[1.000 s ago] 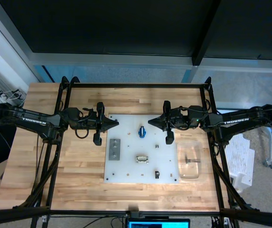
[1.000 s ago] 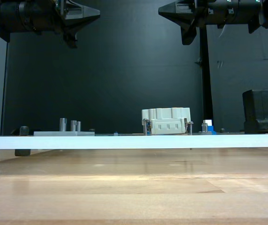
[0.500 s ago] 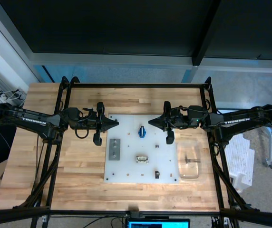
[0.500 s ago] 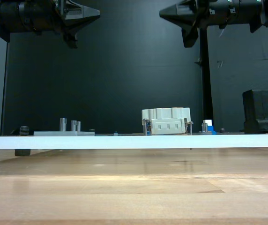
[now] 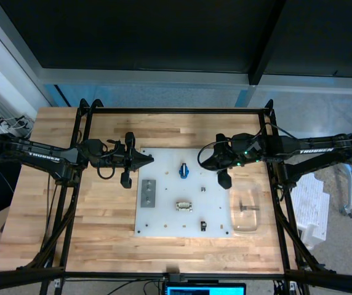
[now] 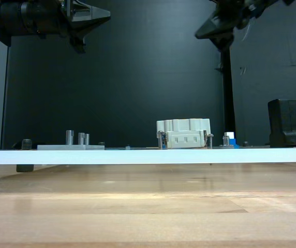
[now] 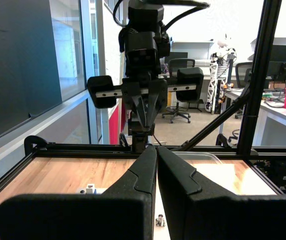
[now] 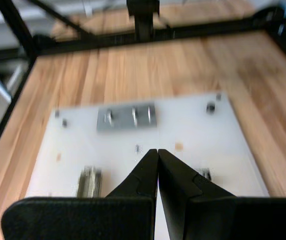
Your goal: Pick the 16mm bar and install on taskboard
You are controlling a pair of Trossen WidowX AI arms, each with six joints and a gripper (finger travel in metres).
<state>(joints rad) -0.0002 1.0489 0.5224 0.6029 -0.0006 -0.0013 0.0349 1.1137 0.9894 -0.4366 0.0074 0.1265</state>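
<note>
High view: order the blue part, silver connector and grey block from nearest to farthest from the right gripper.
From the right gripper, shut, above the taskboard at its far right:
1. Blue part, just left of it.
2. Silver connector, board centre, nearer the camera.
3. Grey block, left side, near the shut left gripper.

Matt taskboard (image 5: pixel 164 221), wood tabletop (image 5: pixel 90 227), metal blk (image 5: pixel 148 192)

Black left gripper (image 5: pixel 150 159): fingers pressed together, held level and high, pointing inward.
Black right gripper (image 5: pixel 201 161): fingers pressed together, raised, tilted downward.
</note>
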